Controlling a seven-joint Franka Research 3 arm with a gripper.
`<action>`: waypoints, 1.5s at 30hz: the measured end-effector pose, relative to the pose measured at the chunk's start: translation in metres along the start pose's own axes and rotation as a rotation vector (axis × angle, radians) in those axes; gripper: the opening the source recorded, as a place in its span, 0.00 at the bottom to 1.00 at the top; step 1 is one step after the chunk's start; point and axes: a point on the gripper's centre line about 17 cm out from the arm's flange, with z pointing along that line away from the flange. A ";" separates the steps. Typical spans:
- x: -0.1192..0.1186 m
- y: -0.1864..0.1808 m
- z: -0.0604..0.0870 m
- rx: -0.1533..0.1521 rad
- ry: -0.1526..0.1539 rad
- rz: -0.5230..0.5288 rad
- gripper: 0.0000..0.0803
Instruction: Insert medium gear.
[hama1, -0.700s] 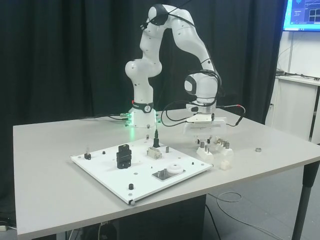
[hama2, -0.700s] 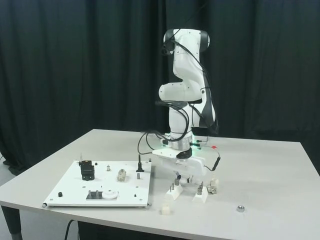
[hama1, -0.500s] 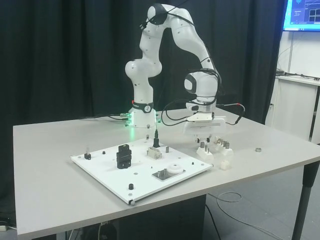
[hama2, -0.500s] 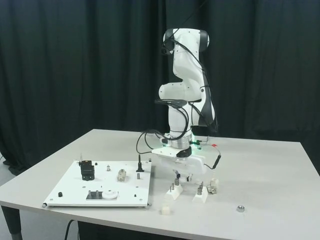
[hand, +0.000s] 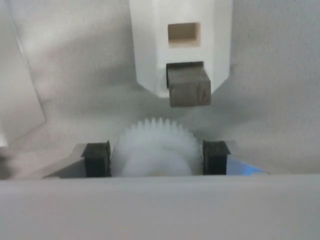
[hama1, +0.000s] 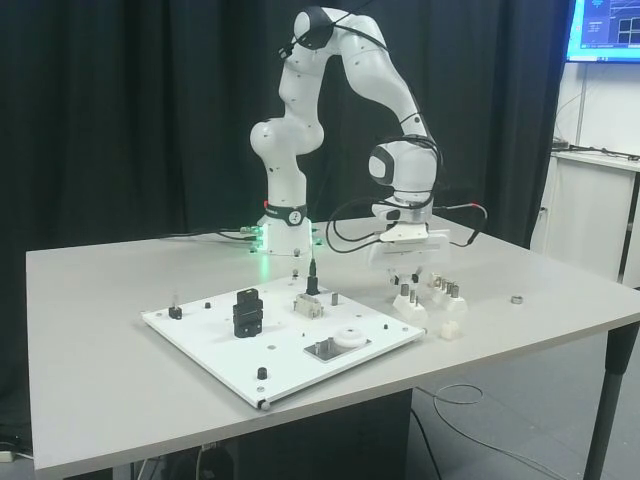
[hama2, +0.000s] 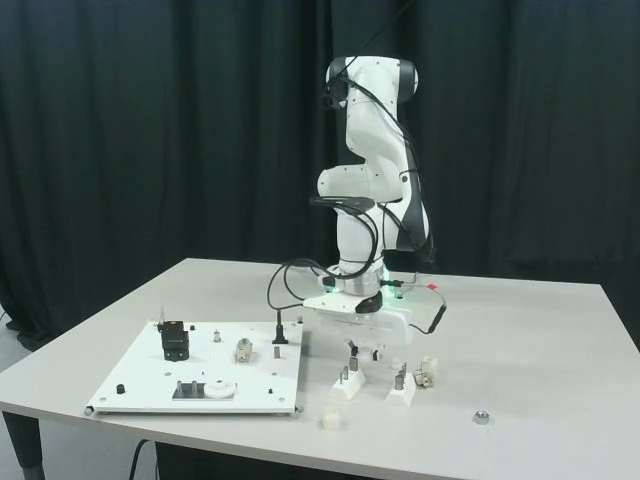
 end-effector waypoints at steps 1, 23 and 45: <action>0.000 0.000 0.000 -0.001 0.000 -0.009 0.49; 0.005 0.005 -0.018 -0.010 -0.023 -0.206 0.49; 0.054 0.050 -0.071 -0.055 0.023 -0.417 0.49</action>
